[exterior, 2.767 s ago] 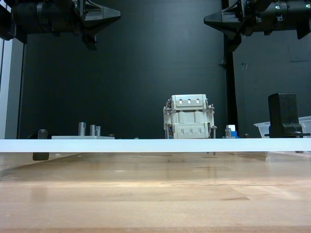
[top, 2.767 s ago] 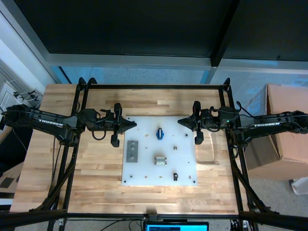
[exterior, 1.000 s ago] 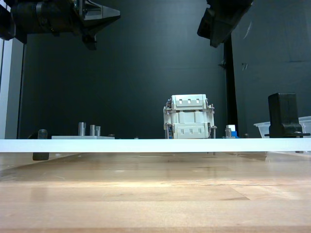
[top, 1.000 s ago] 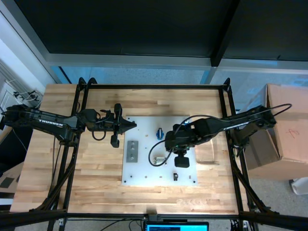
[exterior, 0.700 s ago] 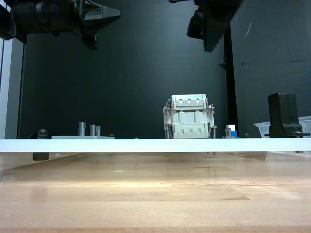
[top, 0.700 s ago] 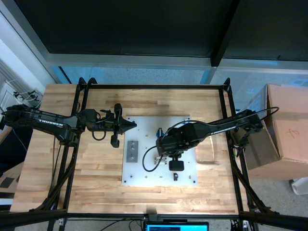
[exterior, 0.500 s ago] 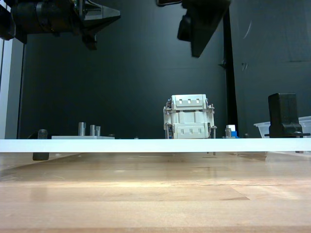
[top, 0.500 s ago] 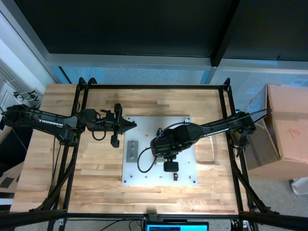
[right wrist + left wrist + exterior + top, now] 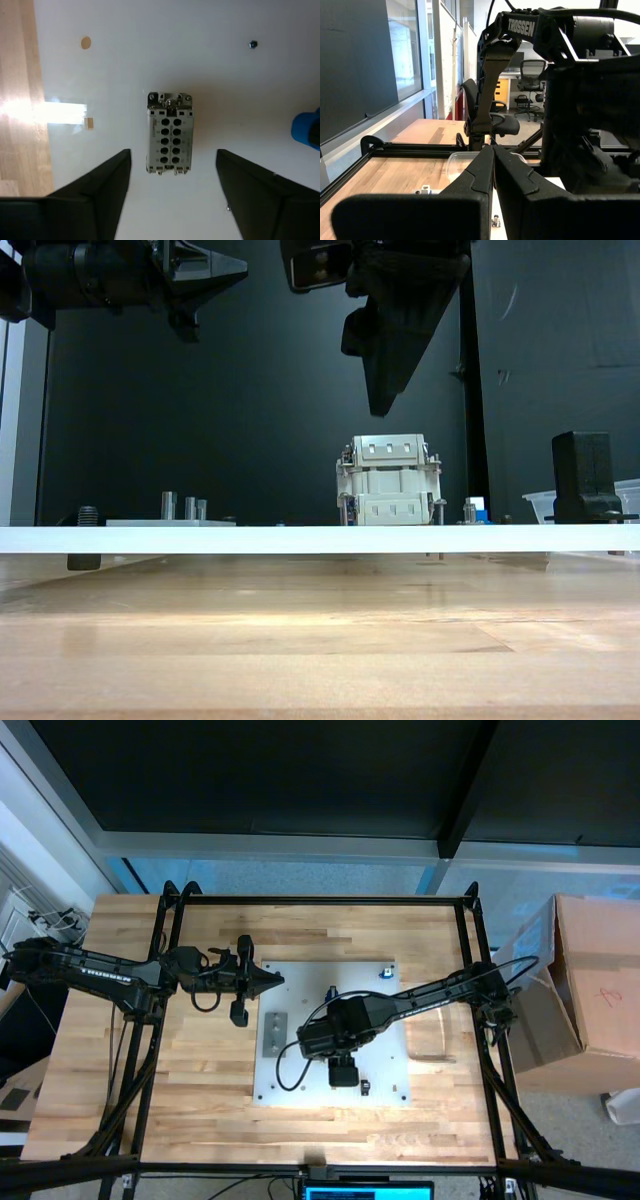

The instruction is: Remove the HAN10E connector from the taskboard and place in the container

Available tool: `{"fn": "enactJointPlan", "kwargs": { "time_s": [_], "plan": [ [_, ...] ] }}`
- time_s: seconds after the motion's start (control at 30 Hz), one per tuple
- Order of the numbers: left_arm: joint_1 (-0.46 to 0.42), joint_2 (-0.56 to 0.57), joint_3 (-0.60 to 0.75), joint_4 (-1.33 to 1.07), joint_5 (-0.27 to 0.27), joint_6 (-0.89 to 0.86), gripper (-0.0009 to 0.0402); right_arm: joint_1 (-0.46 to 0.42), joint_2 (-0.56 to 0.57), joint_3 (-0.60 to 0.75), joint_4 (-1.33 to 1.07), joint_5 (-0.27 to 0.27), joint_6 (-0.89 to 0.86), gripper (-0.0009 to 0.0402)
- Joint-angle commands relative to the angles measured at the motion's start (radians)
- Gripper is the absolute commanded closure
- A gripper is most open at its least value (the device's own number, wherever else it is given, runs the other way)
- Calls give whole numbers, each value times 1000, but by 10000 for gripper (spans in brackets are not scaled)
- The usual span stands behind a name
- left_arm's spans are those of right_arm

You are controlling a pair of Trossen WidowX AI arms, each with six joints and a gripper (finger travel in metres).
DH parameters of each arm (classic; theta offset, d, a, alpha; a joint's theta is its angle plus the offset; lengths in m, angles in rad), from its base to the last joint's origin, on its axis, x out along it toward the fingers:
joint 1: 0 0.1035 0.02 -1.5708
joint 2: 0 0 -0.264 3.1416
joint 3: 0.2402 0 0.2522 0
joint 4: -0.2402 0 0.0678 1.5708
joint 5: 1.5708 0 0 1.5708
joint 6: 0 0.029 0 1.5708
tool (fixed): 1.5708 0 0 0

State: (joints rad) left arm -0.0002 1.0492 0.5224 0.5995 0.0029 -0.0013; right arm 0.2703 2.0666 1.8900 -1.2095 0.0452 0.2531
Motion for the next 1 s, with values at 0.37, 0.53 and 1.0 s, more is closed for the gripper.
{"fn": "enactJointPlan", "kwargs": {
  "time_s": [0.37,0.53,1.0],
  "plan": [
    [0,0,0,0,0,0,393,3,6,-49,89,15,-7,87],
    [0,0,0,0,0,0,393,3,6,-92,128,15,-7,87],
    [0,0,0,0,0,0,393,3,6,-157,175,15,1,114]
  ]
}}
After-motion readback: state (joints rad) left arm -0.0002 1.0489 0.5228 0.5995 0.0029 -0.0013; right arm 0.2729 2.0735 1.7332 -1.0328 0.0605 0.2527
